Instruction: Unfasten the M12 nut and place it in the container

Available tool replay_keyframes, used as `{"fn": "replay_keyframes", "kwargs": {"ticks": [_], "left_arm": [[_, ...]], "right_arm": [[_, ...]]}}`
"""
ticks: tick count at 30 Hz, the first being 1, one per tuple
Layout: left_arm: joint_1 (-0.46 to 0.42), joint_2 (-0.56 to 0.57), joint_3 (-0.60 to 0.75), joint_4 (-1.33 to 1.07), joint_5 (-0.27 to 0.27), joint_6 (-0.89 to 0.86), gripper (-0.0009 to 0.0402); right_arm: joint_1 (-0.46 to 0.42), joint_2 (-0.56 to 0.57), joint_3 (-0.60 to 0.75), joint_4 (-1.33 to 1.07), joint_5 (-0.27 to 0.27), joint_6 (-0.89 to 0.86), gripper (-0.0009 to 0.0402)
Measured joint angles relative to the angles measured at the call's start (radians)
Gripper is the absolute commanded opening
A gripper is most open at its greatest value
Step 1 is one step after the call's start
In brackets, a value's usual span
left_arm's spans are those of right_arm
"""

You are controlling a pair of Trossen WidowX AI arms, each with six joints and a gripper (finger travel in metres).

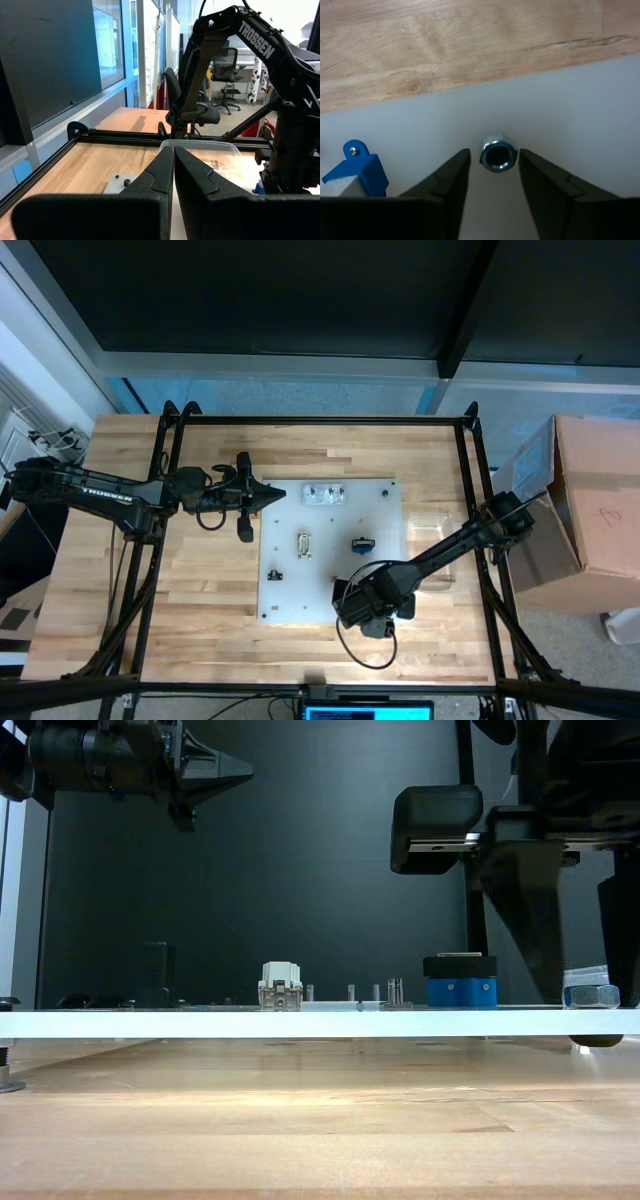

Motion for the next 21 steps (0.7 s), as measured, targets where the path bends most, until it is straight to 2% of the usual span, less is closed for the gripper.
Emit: {"fn": "replay_keyframes", "kwargs": {"ticks": [6, 8, 11, 15, 19, 21], "left_arm": [[0.0, 0.0, 0.0, 0.0, 0.0, 0.0, 0.0], [0.0, 0.0, 0.0, 0.0, 0.0, 0.0, 0.0], [0.0, 0.0, 0.0, 0.0, 0.0, 0.0, 0.0], [0.0, 0.0, 0.0, 0.0, 0.0, 0.0, 0.0], [0.0, 0.0, 0.0, 0.0, 0.0, 0.0, 0.0], [0.0, 0.0, 0.0, 0.0, 0.0, 0.0, 0.0]], "right_arm": [[0.002, -0.005, 0.0, -0.006, 0.003, 0.0, 0.0225], [0.003, -0.018, -0.003, -0.027, -0.004, 0.022, 0.0226], [0.003, -0.056, -0.002, -0.026, -0.005, 0.147, 0.0215], [-0.012, -0.103, 0.003, -0.06, -0.02, 0.441, 0.0163], [-0.025, -0.141, 0.001, -0.072, -0.069, 0.822, 0.0076], [-0.028, -0.151, -0.005, -0.072, -0.075, 1.021, 0.0028]]}}
